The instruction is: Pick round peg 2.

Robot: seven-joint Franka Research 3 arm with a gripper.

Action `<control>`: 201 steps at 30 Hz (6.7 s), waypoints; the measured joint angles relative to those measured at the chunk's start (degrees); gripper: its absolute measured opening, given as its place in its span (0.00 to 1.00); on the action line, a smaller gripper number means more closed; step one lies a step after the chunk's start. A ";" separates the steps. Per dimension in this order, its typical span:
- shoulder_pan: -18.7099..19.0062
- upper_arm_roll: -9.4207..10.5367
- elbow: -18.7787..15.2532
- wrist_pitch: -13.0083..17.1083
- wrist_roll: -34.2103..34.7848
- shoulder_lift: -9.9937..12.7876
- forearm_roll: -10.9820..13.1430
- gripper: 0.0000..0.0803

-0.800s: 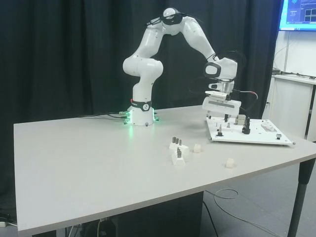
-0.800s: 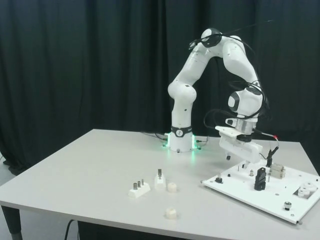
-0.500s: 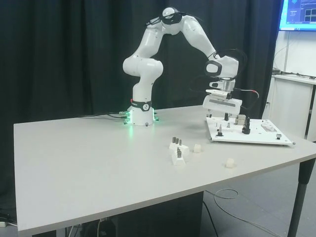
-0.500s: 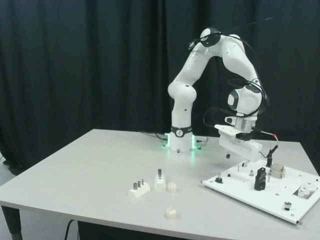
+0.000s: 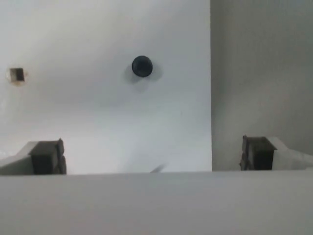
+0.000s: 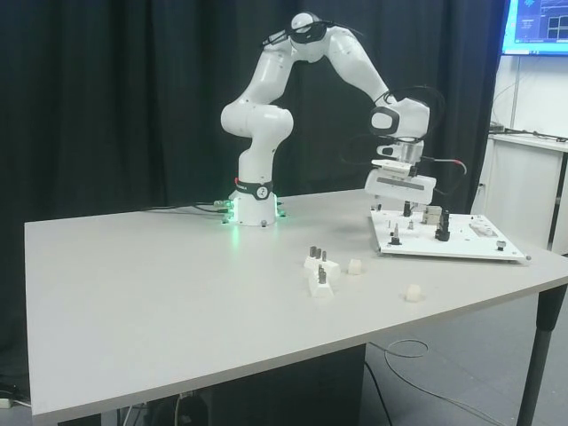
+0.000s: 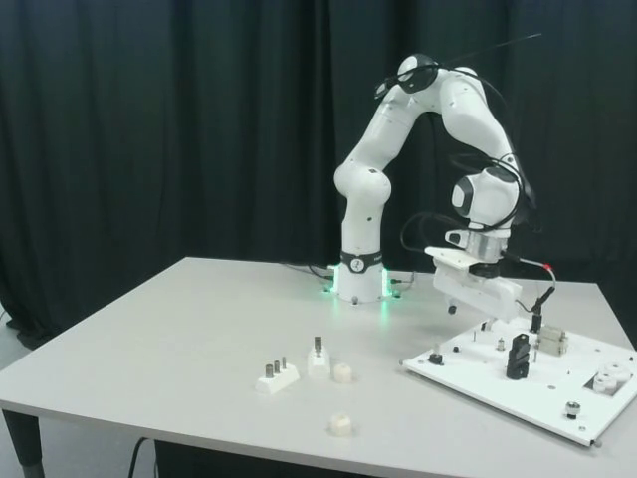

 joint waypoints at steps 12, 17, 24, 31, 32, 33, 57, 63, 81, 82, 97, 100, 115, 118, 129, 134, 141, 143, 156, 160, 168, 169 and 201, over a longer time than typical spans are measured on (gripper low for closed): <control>-0.08 -1.73 -0.03 -0.14 -3.87 0.00 -0.22 1.00; -0.15 -2.42 -0.08 -0.19 -5.43 0.04 -0.24 1.00; -0.17 -4.08 -0.31 -0.21 -8.50 0.42 -1.07 1.00; -0.21 -6.95 -0.50 -0.94 -14.52 1.40 -1.62 1.00; -0.22 -7.48 -0.51 -1.12 -15.73 1.61 -1.64 1.00; -0.24 -7.99 -0.51 -1.25 -16.88 1.83 -1.64 1.00; -2.13 -22.56 -3.84 -5.76 -55.64 11.93 11.25 1.00; -3.31 -25.59 -4.82 -8.86 -63.60 15.94 16.71 1.00; -8.40 -28.10 -5.73 -12.95 -76.58 21.95 24.65 1.00; -8.77 -28.10 -5.74 -12.89 -77.19 22.01 24.92 1.00; -17.69 -25.84 -5.68 -9.96 -85.16 22.62 32.58 1.00; -19.89 -24.63 -5.47 -9.74 -87.00 22.66 34.74 1.00; -28.85 -18.00 -3.75 -8.31 -89.59 24.90 43.48 1.00; -30.31 -16.62 -3.26 -8.31 -89.73 26.12 44.92 1.00; -34.52 -12.25 -1.61 -8.99 -94.09 32.34 51.35 1.00; -36.24 -10.89 -0.85 -10.44 -96.87 35.89 55.16 1.00; -38.76 -9.68 0.38 -12.99 -98.68 40.69 59.60 1.00; -39.44 -9.33 0.76 -13.28 -99.23 41.51 60.33 1.00; -43.18 -7.16 2.77 -13.46 -101.32 41.96 61.28 1.00; -43.91 -6.41 3.21 -13.76 -101.32 41.96 61.29 1.00; -45.41 -5.47 3.85 -15.49 -100.24 42.00 61.29 1.00; -45.65 -5.41 3.97 -15.75 -99.99 42.03 61.29 1.00; -49.07 -4.73 6.56 -19.52 -98.59 42.99 61.29 1.00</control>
